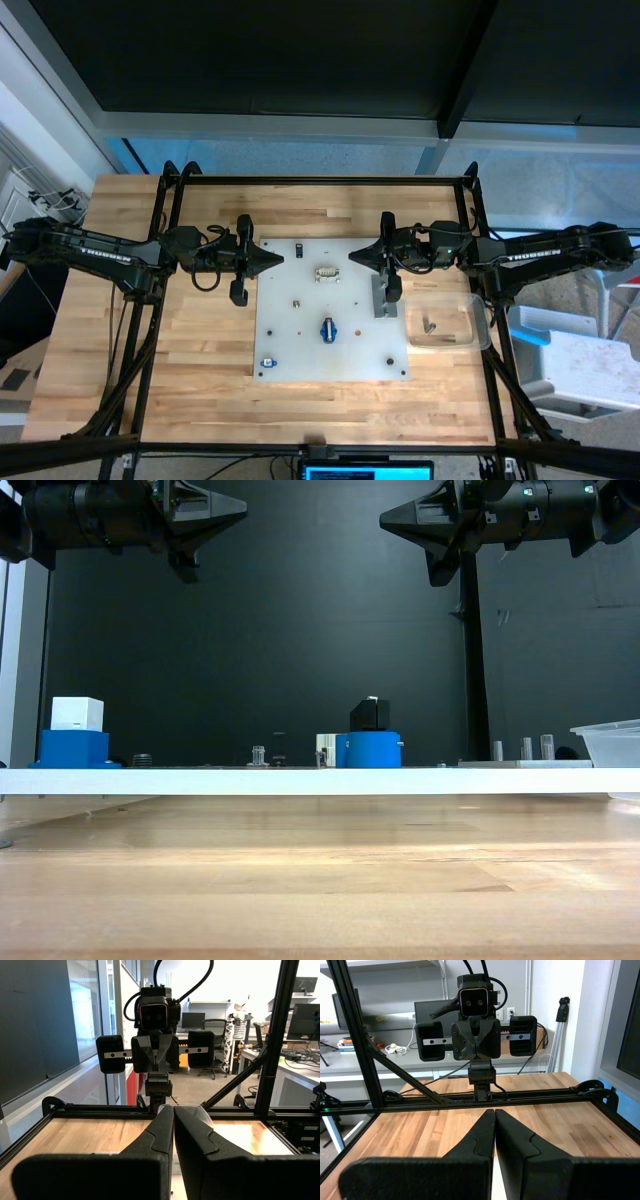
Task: Pick the 16mm cylinder and place it in the taskboard
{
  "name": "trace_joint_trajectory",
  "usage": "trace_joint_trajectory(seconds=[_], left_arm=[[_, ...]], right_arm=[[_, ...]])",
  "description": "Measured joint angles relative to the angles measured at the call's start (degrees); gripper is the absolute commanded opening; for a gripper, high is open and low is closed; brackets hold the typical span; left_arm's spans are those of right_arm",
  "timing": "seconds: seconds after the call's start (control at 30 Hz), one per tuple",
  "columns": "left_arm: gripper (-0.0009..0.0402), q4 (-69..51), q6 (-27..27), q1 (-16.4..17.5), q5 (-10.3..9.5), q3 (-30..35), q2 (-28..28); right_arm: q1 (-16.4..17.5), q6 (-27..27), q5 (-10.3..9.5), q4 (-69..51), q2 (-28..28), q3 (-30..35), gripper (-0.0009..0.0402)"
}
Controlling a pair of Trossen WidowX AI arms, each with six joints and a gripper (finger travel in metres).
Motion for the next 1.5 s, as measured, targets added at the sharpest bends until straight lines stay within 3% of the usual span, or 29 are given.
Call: trace_joint_trajectory(seconds=[1.2,1.5], left_arm=[[0.0000,0.0,0.0,0.0,0.00,0.0,0.0],[0.0000,0.0,0.0,0.0,0.00,0.0,0.0]], right_arm=[[0.0,0.8,0.20,-0.2,0.0,0.0,0.0000],[0.3,2.9,0.22,-12.1,-0.1,2.6,0.0000]])
